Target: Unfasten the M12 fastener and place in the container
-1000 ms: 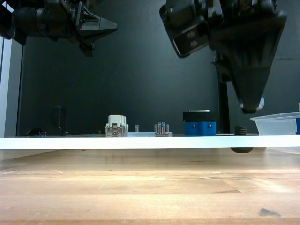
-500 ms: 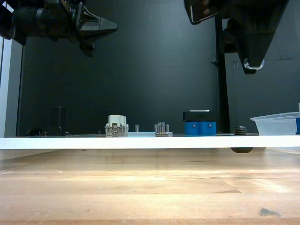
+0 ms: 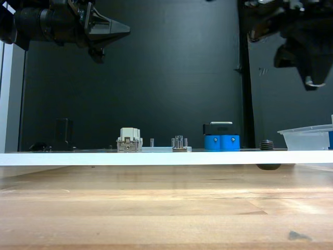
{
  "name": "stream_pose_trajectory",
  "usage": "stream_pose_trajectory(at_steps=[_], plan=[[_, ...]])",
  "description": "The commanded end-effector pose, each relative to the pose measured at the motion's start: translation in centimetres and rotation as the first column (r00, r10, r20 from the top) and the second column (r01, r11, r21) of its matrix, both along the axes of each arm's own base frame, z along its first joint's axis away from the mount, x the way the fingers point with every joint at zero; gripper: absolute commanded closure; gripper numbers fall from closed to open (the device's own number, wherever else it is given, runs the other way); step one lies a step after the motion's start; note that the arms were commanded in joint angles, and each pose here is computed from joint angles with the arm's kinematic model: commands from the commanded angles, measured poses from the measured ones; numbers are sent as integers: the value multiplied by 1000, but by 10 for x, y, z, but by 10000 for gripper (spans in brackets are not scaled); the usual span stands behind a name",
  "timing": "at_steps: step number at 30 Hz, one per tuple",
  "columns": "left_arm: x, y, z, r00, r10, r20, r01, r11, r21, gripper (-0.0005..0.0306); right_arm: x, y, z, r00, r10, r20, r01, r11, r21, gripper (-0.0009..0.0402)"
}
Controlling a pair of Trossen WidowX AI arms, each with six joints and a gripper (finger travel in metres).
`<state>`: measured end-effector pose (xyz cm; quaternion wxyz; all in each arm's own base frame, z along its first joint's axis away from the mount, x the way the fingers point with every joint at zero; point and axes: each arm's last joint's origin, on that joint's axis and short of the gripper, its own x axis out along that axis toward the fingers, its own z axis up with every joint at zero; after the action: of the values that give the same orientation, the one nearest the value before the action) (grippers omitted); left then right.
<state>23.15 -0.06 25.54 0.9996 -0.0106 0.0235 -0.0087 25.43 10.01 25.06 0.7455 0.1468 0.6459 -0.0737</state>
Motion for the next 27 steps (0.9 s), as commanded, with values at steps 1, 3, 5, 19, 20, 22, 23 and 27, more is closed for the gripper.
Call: stream_pose_trajectory(at_steps=[1,3,5,19,20,22,23,27], plan=[[0,0,0,1000,0,0,0,1000,0,300,-14,-9,-3,1000,-14,-4,14,1000,-2,393],[0,0,0,1000,0,0,0,1000,0,300,-23,-14,-4,1000,-22,-5,22,1000,-2,393],[0,0,0,1000,0,0,0,1000,0,300,-31,-19,-6,1000,-28,-7,28,1000,-4,393],[0,0,0,1000,0,0,0,1000,0,300,-80,-43,-25,998,-63,-13,63,998,-15,393],[0,0,0,1000,0,0,0,1000,0,300,-82,-44,-26,998,-65,-13,64,998,-15,393],[0,0,0,1000,0,0,0,1000,0,300,-86,-46,-28,998,-65,-15,64,998,-17,393],[0,0,0,1000,0,0,0,1000,0,300,-87,-46,-29,998,-65,-17,65,998,-17,393],[0,0,0,1000,0,0,0,1000,0,300,-89,-47,-31,997,-79,-15,79,996,-31,393]])
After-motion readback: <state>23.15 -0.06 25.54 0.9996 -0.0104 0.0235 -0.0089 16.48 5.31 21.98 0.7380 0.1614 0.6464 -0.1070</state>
